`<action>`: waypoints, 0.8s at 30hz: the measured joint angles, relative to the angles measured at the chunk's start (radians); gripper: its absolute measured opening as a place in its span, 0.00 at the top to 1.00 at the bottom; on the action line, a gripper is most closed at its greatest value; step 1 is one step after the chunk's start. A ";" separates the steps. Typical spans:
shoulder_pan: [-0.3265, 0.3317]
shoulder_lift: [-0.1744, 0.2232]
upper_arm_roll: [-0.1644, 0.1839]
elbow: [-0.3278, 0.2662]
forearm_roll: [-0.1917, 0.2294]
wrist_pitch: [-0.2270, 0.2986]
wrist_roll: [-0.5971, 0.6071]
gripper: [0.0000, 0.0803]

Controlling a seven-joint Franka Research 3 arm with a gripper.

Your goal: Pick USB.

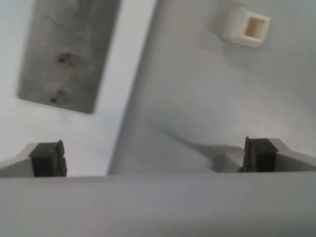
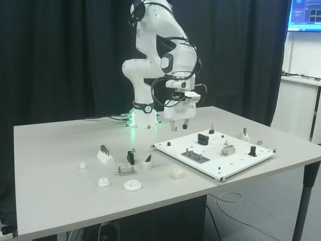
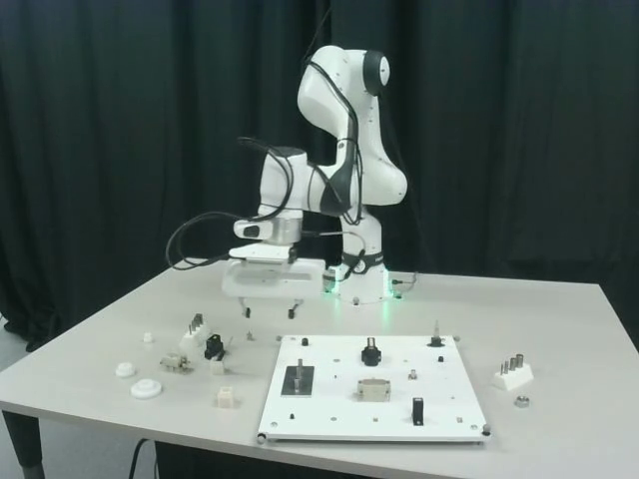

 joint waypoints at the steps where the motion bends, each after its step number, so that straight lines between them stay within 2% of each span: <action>1: -0.001 0.004 -0.006 0.005 -0.002 0.000 -0.007 0.00; 12: -0.003 0.048 -0.071 0.046 -0.020 0.008 -0.030 0.00; 24: -0.003 0.119 -0.130 0.085 -0.054 0.035 -0.036 0.00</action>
